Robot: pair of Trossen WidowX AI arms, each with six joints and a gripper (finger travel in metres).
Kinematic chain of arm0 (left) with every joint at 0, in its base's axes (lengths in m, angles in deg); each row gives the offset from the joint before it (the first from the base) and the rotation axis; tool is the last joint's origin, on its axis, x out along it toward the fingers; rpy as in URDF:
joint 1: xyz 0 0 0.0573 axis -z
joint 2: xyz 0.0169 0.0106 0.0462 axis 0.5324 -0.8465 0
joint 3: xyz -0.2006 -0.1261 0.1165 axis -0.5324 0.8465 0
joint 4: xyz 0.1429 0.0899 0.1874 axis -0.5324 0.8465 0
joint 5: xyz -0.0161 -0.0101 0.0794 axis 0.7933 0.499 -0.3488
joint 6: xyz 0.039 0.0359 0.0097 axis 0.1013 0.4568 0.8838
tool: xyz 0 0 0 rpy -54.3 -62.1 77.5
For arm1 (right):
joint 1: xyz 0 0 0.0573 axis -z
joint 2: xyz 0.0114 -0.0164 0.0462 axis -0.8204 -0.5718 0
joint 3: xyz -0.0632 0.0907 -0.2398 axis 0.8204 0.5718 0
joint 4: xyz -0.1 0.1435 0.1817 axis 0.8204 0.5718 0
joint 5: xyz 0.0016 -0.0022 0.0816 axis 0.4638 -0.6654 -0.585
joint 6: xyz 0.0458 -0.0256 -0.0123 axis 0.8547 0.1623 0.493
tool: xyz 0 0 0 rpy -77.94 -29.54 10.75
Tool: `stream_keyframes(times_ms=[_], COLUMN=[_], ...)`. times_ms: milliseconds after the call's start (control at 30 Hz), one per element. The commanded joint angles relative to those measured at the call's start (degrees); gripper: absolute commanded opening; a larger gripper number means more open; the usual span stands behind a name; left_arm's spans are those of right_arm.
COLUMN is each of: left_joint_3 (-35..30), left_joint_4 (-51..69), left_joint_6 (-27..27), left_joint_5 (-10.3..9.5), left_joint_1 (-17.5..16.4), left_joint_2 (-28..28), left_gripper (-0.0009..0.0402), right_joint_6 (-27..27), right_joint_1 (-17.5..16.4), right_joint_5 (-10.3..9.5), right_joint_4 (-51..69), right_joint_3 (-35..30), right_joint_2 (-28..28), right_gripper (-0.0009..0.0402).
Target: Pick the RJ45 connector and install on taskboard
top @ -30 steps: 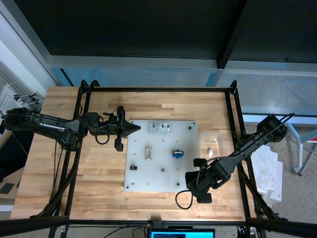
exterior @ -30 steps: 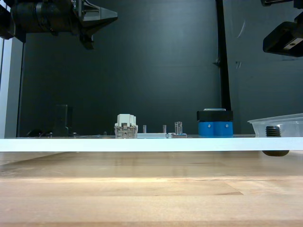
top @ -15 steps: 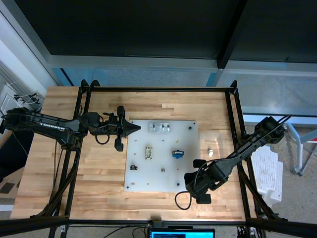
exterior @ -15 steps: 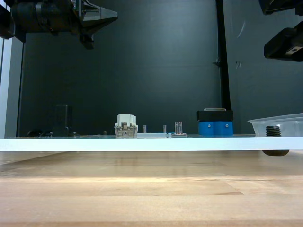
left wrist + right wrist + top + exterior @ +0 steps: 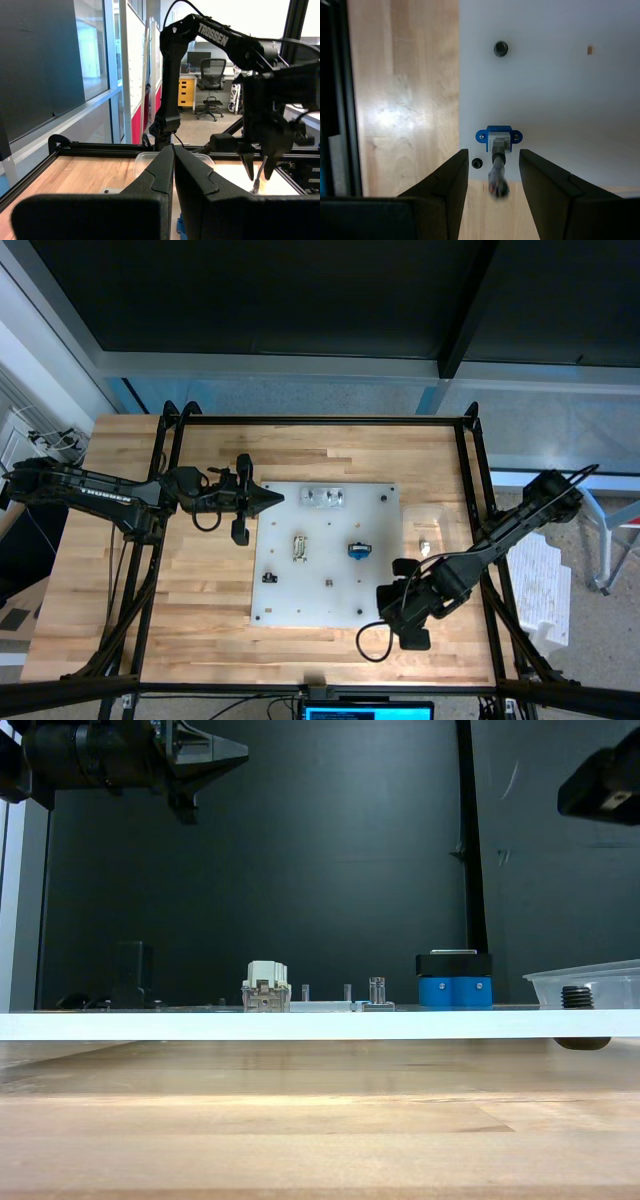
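Note:
The white taskboard (image 5: 310, 585) (image 5: 545, 90) lies mid-table. Near its front right corner a small blue fitting (image 5: 482, 136) holds a pale plug, the RJ45 connector (image 5: 498, 145), with a short cable stub rising from it. My right gripper (image 5: 392, 605) (image 5: 493, 152) hangs open above that spot, its fingers apart on either side of the stub and not touching it. In the left wrist view the right gripper (image 5: 257, 172) shows open with the thin stub (image 5: 256, 184) below it. My left gripper (image 5: 272, 498) (image 5: 235, 758) (image 5: 173, 150) is shut, high over the board's far left edge, holding nothing.
A clear shallow tray (image 5: 440, 515) (image 5: 585, 978) sits right of the board with a small pale piece (image 5: 424, 547) in it. On the board stand another blue fitting (image 5: 357, 550) (image 5: 455, 990), a pale housing (image 5: 298, 547) (image 5: 265, 990) and silver parts (image 5: 325, 498). Black frame rails surround the table.
The right gripper has risen, now mostly out of the low view's top, after a small sideways shift and back. The left arm has not moved.

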Motion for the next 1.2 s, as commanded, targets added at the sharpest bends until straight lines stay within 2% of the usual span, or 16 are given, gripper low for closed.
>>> stream_keyframes(times_ms=[33,433,667,800,933,1067,1200], left_joint_3=[0.00,0.00,0.00,0.00,0.00,0.00,0.00], left_joint_4=[-0.02,-0.02,-0.02,-0.02,-0.02,-0.02,-0.02], left_joint_6=[0.00,0.00,0.02,0.00,0.00,0.00,0.02], left_joint_5=[0.02,0.02,0.02,0.02,0.02,0.02,0.02], left_joint_1=[-0.02,0.00,0.00,-0.02,0.00,0.00,0.00], left_joint_2=[-0.02,0.00,0.00,-0.02,0.00,-0.02,-0.02], left_gripper=[0.0000,0.0000,0.0000,0.0000,0.0000,0.0000,0.0000], right_joint_6=[-0.02,-0.09,-0.07,-0.59,-2.36,-4.61,-8.48], right_joint_1=[0.00,0.04,0.13,1.73,3.45,4.59,5.88], right_joint_5=[0.02,0.07,0.09,0.70,3.45,8.87,12.20], right_joint_4=[0.35,1.51,1.07,-1.75,-3.15,-3.21,-6.34], right_joint_3=[-0.15,-0.15,-0.15,-0.15,-0.15,-0.09,0.72], right_joint_2=[1.42,7.04,8.02,9.46,11.15,12.72,14.45], right_gripper=[0.0155,0.0165,0.0165,0.0165,0.0165,0.0165,0.0165])
